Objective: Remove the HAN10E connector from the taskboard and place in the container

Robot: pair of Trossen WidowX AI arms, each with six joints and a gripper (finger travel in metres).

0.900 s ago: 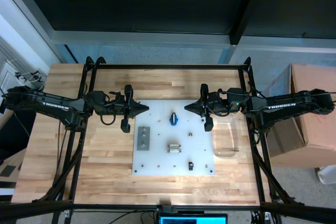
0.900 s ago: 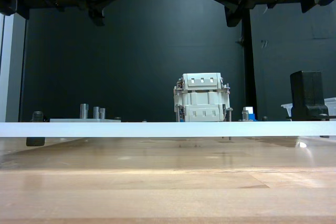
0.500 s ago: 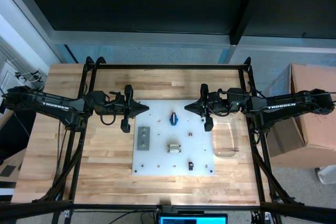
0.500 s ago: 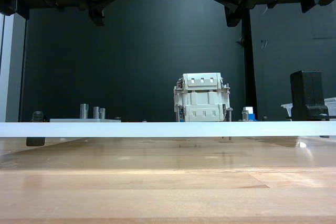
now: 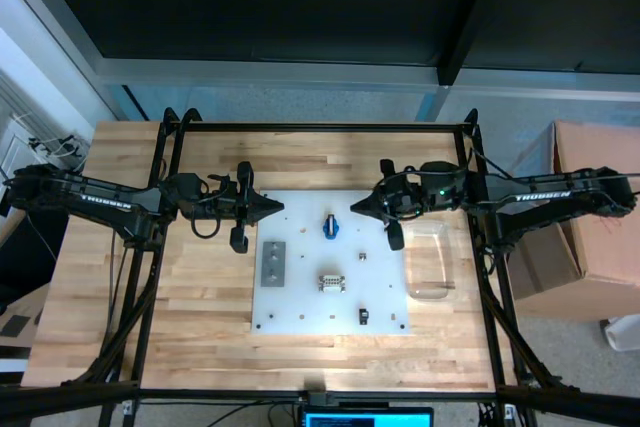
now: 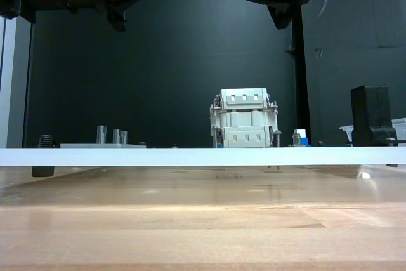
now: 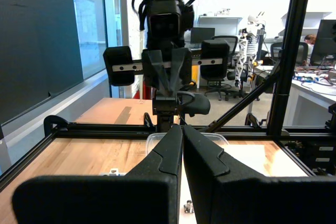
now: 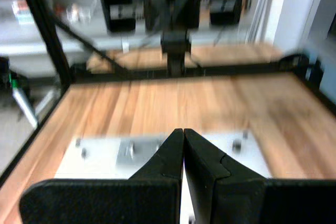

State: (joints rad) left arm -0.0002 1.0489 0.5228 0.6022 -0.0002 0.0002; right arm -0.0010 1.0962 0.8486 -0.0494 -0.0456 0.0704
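The grey HAN10E connector (image 5: 332, 283) stands upright in its seat near the middle of the white taskboard (image 5: 300, 319); the low view shows the connector (image 6: 244, 120) fully down on the board. My left gripper (image 5: 280, 207) hovers above the board's far left corner, shut and empty, its fingertips (image 7: 182, 129) pressed together. High over the board's far right edge, my right gripper (image 5: 356, 204) is shut as well, with nothing in it, its fingers (image 8: 182, 132) meeting. A clear container (image 5: 432, 265) lies right of the board. Both grippers are well above and behind the connector.
On the board are a grey block with pegs (image 5: 273, 263), a blue part (image 5: 331, 226) and a small black part (image 5: 365, 316). A black frame (image 5: 320, 128) rings the table. A cardboard box (image 5: 590, 217) stands off the right edge.
The right arm has shifted and tilted: its wrist has risen slightly in the low view, and its wrist view is blurred. The left arm and the connector have not moved.
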